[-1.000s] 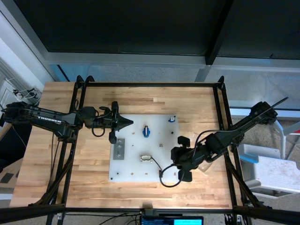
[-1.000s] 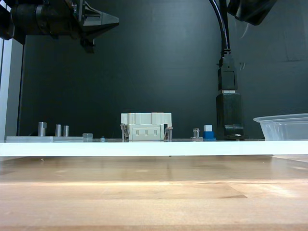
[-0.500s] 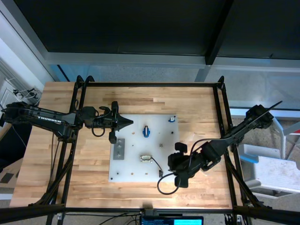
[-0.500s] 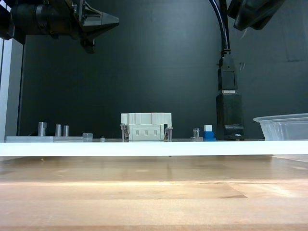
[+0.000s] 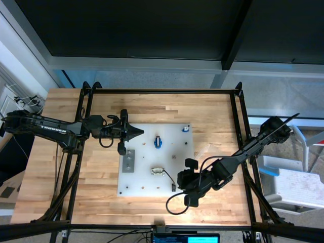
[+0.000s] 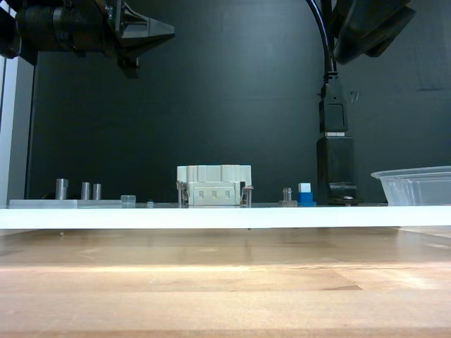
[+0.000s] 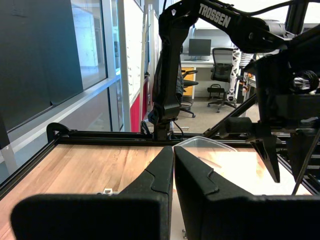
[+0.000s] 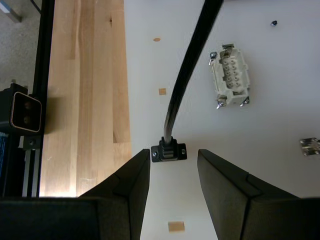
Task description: Remove the USB connector from the USB hub and place in the container
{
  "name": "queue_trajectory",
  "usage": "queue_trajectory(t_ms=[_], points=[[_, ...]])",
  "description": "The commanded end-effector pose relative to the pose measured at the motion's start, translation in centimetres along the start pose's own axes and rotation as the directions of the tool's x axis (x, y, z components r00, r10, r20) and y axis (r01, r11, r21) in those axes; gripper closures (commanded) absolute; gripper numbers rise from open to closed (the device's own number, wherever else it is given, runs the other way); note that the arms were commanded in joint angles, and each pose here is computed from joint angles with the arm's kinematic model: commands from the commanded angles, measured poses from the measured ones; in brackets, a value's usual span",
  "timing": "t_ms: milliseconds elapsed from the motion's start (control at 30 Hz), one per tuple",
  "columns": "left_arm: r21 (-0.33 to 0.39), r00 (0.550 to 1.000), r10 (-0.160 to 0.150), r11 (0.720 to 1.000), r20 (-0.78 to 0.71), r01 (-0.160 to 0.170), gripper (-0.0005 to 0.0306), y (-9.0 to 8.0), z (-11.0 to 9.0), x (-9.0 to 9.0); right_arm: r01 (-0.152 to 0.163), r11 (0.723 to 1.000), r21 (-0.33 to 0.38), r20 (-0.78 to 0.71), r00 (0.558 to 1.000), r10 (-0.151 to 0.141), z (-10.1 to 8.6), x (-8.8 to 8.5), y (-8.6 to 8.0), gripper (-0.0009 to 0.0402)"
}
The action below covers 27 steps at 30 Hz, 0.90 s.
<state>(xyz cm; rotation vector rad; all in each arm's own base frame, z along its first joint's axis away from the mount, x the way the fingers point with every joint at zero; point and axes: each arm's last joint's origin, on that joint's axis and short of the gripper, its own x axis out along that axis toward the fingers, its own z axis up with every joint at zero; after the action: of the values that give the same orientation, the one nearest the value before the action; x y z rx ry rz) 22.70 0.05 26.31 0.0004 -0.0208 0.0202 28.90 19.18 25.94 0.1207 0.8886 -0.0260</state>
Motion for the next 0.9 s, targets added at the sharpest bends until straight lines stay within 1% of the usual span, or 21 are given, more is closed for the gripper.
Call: queue_trajectory(t_ms=[33,333,633,900], points=[[0.000,1.000,0.000,1.000,0.000,0.000,0.0300,0.0,0.0,0.0,0.001,1.000,0.001,-0.001,1.000,-0.001,-0.1,0.6,0.2,0.0263],[0.000,1.000,0.000,1.000,0.000,0.000,0.0300,0.0,0.0,0.0,0.002,1.000,-0.002,-0.003,1.000,-0.002,-0.3,2.0,0.7,0.0263],[0.000,1.000,0.000,1.000,0.000,0.000,0.0300,0.0,0.0,0.0,0.016,1.000,-0.007,-0.019,1.000,-0.016,-0.7,3.4,0.9,0.0263],[0.000,1.000,0.000,1.000,0.001,0.000,0.0300,0.0,0.0,0.0,0.020,1.000,-0.007,-0.021,1.000,-0.020,-0.7,3.7,0.9,0.0268]])
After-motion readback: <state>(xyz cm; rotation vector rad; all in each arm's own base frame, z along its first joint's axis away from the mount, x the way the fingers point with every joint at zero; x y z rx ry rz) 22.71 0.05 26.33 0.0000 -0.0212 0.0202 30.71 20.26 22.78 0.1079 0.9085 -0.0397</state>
